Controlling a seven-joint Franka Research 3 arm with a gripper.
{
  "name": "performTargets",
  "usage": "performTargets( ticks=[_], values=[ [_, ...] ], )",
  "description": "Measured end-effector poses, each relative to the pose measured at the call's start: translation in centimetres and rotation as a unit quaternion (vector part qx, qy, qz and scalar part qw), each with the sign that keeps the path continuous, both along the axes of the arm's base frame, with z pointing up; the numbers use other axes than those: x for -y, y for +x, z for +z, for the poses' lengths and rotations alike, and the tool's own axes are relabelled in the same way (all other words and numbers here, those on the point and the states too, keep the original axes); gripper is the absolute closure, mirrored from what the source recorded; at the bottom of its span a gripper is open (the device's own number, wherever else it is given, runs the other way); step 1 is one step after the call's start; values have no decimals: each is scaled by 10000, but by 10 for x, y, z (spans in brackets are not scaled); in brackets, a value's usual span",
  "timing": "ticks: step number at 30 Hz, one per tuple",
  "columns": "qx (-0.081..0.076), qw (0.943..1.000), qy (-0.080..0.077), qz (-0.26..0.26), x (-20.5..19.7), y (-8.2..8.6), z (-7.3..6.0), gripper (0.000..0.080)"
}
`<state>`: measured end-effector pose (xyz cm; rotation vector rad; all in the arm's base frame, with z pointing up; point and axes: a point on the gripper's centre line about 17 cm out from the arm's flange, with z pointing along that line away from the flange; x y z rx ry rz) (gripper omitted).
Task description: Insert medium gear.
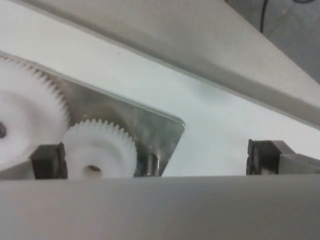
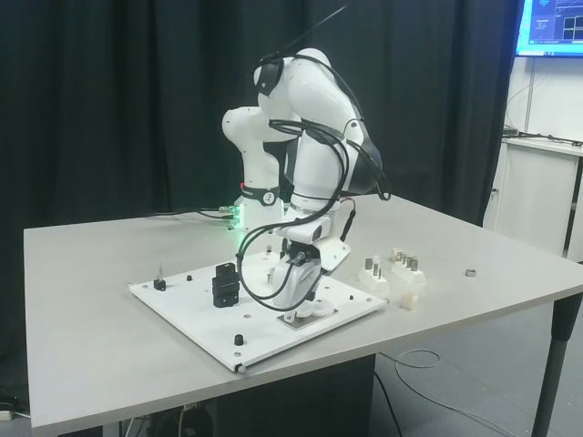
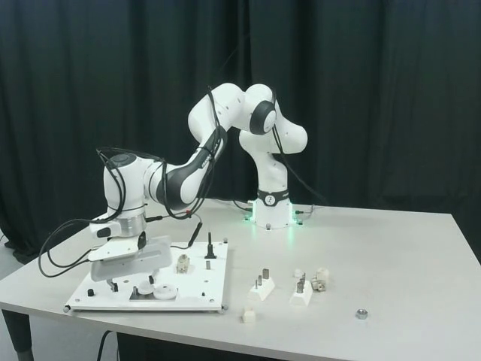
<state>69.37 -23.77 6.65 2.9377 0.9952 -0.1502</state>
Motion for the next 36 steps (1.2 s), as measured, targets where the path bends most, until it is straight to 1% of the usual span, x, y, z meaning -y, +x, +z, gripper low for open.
performTargets(
  ticks=[8,22,31,36],
  values=[
    [-82,10000,-15,28,-1,-5,-4,3],
    [-313,9995,65,-39,-6,-19,-6,3],
    [-357,9992,88,-137,-9,-26,-7,3],
    [-310,9993,73,-206,-12,-25,-6,3]
  ],
)
